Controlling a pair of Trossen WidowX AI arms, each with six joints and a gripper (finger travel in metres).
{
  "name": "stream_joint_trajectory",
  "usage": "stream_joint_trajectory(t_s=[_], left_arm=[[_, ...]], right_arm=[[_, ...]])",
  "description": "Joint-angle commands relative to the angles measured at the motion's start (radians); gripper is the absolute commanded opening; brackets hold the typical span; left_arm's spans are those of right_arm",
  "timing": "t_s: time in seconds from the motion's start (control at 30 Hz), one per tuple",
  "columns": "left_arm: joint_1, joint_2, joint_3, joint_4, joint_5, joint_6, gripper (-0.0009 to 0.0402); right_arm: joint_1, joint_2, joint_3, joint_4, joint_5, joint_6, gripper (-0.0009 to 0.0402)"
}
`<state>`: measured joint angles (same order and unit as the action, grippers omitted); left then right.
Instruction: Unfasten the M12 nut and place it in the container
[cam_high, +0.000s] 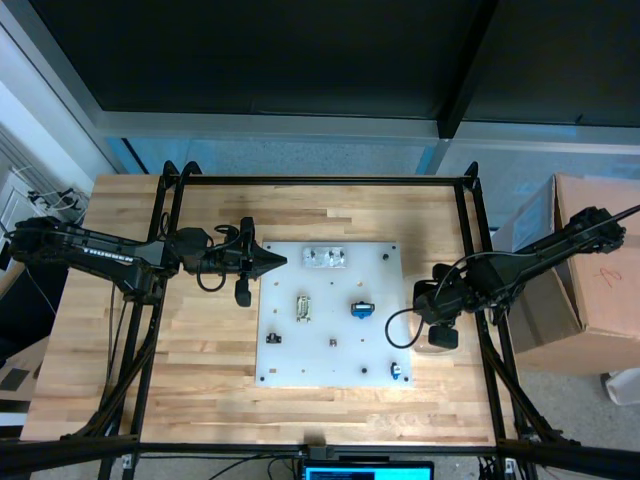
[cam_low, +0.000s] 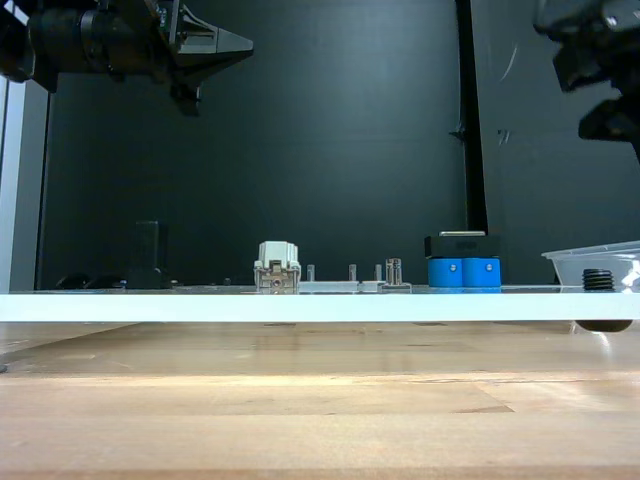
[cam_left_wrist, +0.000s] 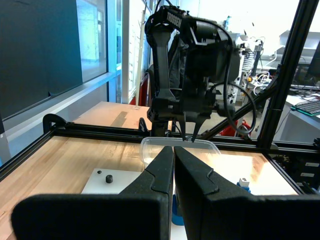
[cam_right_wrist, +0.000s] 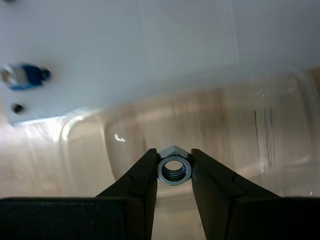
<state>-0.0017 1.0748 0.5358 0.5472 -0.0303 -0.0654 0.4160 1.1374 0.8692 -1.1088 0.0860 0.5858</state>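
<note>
A wooden plank table (cam_high: 150, 330) carries the white square task board (cam_high: 330, 320), with a brown cardboard box (cam_high: 590, 270) off to its right. The clear plastic container (cam_low: 585, 256) sits beside the board. The right gripper (cam_right_wrist: 174, 161) hangs over it, its 2 jaws pinching the small silver hexagonal nut (cam_right_wrist: 174, 171) – the short black ribbed stud (cam_low: 598, 280) stands bare. The left gripper (cam_high: 278, 262) hovers at the board's far left, jaws together on nothing (its arm (cam_high: 100, 255) reads "TROSSEN").
</note>
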Motion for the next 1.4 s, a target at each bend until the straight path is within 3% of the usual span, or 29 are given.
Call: stream_joint_trajectory(t_s=[0.03, 0.23, 0.47, 0.83, 0.97, 1.4], left_arm=[[0.0, 0.0, 0.0, 0.0, 0.0, 0.0, 0.0], [0.0, 0.0, 0.0, 0.0, 0.0, 0.0, 0.0], [0.0, 0.0, 0.0, 0.0, 0.0, 0.0, 0.0], [0.0, 0.0, 0.0, 0.0, 0.0, 0.0, 0.0], [0.0, 0.0, 0.0, 0.0, 0.0, 0.0, 0.0], [0.0, 0.0, 0.0, 0.0, 0.0, 0.0, 0.0]], right_arm=[[0.0, 0.0, -0.06, 0.043, 0.0, 0.0, 0.0032], [-0.001, 0.005, -0.19, 0.174, 0.0, 0.009, 0.0032], [-0.001, 0.036, -0.236, 0.219, -0.01, 0.011, 0.0045], [0.001, 0.055, -0.24, 0.237, -0.009, 0.005, 0.0194], [0.001, 0.055, -0.24, 0.236, -0.009, 0.004, 0.0222], [0.0, 0.055, -0.221, 0.227, -0.016, 0.003, 0.0214]])
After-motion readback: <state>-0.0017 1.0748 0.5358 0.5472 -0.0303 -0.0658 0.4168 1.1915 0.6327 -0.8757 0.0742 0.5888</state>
